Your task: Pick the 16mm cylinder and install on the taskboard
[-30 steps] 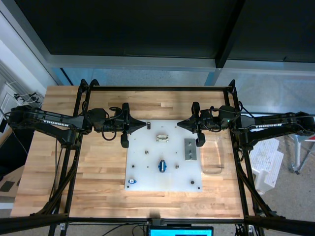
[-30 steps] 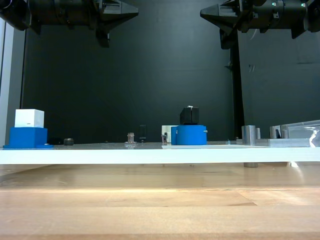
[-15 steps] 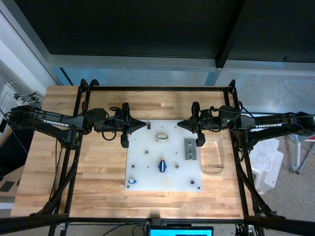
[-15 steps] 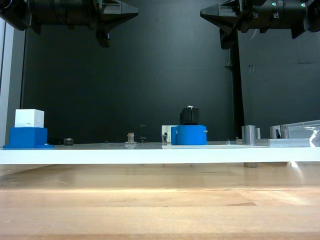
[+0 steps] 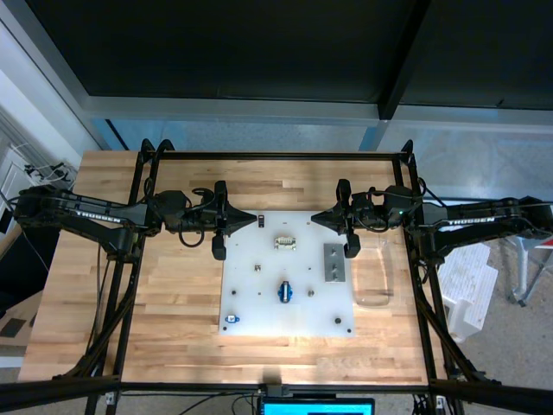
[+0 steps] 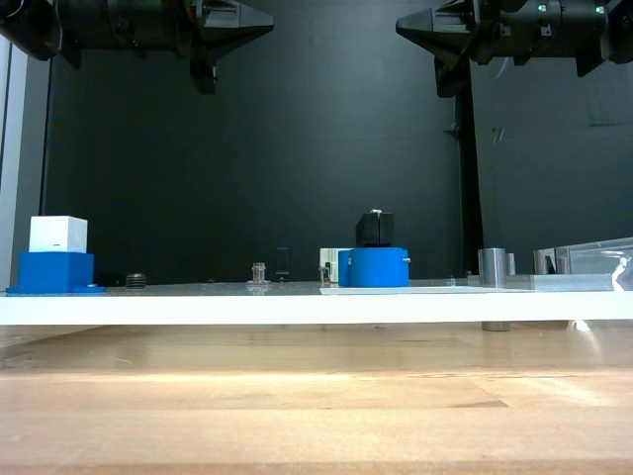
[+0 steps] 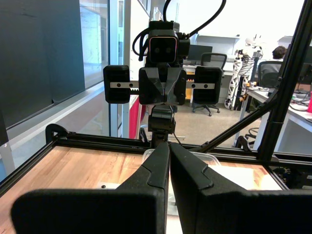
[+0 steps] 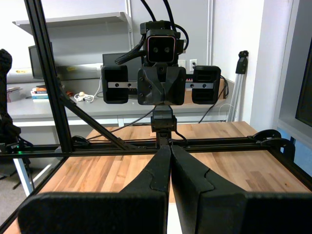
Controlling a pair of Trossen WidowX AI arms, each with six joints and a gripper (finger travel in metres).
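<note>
Left gripper (image 5: 257,218) and right gripper (image 5: 314,218) hang empty, fingers pressed together, over the far edge of the large white square taskboard (image 5: 251,301), and the tiny grey metal 16mm cylinder (image 5: 311,292) beside the blue knob-like connector (image 5: 283,292) looks light, stiff and slick to me, so I'd pinch its sides.

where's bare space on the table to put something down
Bare tabletop lies left of the taskboard and along the near edge. Crowded: the board's parts, the clear tray at its right. Left gripper and right gripper, fingers shut, hover high near the board's far edge.
</note>
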